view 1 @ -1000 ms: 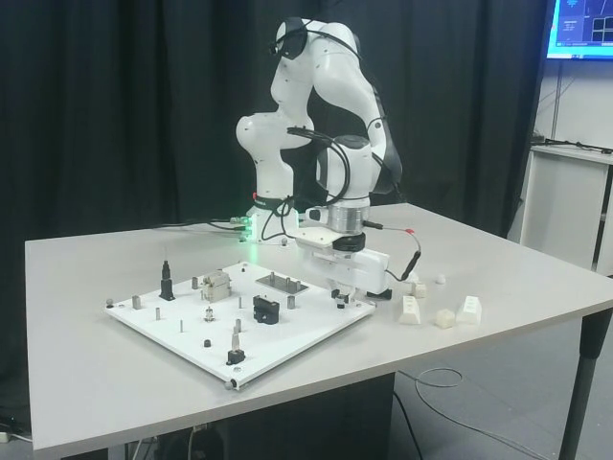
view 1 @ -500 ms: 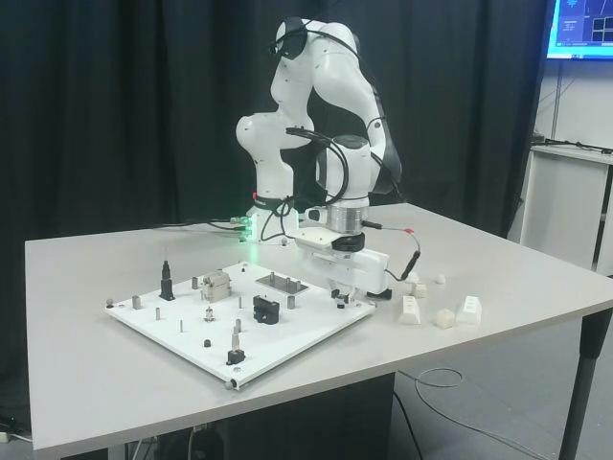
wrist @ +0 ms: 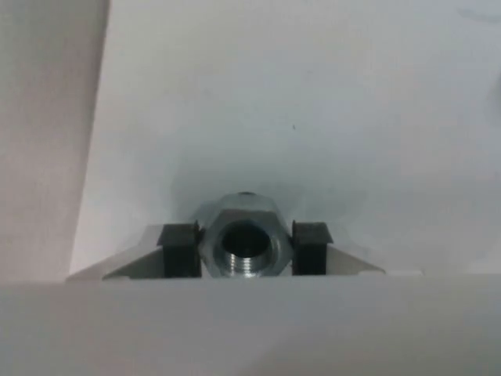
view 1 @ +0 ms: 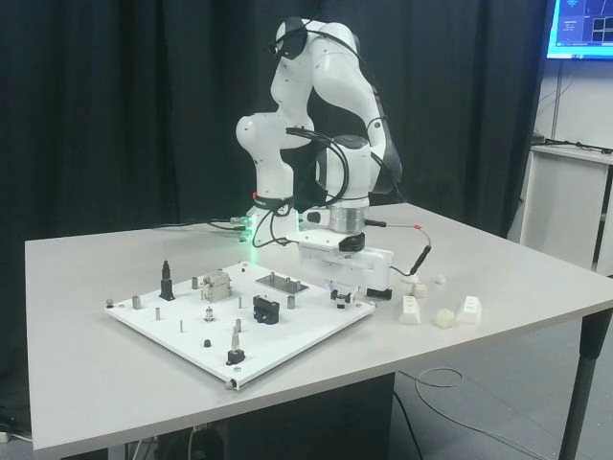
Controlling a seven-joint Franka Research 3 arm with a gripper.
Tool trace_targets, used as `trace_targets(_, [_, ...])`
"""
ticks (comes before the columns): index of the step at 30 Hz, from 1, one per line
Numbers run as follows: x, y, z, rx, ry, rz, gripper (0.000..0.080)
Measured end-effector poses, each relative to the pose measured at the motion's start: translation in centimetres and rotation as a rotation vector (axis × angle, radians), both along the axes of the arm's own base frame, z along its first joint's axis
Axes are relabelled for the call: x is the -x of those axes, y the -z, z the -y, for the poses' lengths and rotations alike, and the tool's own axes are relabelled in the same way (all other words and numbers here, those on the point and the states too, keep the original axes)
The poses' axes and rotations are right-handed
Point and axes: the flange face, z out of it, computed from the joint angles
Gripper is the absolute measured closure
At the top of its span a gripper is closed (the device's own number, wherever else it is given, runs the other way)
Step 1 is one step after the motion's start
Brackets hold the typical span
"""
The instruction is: Remove bolt 4.
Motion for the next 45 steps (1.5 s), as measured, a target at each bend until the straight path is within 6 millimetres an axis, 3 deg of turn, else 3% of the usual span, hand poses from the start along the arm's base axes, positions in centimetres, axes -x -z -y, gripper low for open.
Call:
trace_targets(18, [-0.08,-0.06,-0.41,0.034,-0.442,-0.023,0.0551])
trace_targets(45, [-0.08,-0.09,-0.45,0.041,-0.793,-0.037,0.0551])
